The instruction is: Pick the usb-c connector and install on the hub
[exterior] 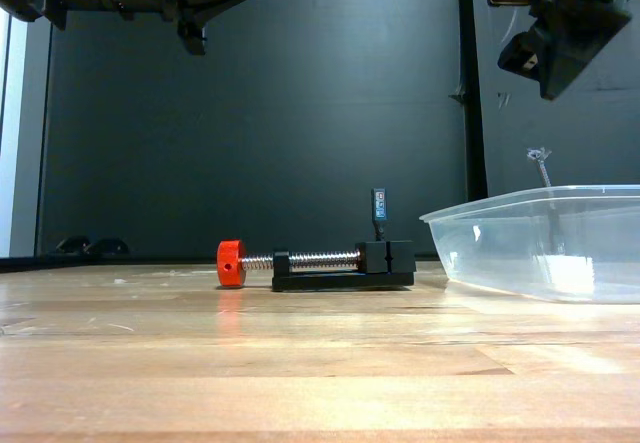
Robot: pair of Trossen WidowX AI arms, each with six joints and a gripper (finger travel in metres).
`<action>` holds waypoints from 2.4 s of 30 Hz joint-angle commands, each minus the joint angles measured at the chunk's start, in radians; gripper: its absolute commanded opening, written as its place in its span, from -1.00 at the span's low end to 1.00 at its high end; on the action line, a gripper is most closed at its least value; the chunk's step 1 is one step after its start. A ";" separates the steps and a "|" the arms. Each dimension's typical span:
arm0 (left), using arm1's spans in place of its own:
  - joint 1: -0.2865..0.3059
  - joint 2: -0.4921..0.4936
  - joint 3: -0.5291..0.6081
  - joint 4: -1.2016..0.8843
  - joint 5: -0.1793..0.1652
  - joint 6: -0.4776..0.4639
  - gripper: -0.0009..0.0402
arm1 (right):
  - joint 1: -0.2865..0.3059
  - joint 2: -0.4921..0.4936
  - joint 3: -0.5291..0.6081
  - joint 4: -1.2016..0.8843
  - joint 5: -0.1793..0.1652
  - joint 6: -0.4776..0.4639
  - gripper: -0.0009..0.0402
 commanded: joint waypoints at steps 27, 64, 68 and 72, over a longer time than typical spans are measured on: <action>0.000 0.000 0.000 0.000 0.000 0.000 -0.96 | 0.088 0.186 -0.002 -0.013 0.077 0.084 -0.08; 0.000 0.000 0.000 0.000 0.000 0.000 -0.96 | 0.126 0.346 -0.008 0.119 0.084 0.109 -0.02; 0.000 0.000 0.000 0.000 0.000 0.000 -0.96 | 0.127 0.360 -0.008 0.125 0.083 0.109 -0.02; 0.000 0.000 0.000 0.000 0.000 0.000 -0.96 | 0.129 0.368 -0.010 0.135 0.084 0.109 -0.02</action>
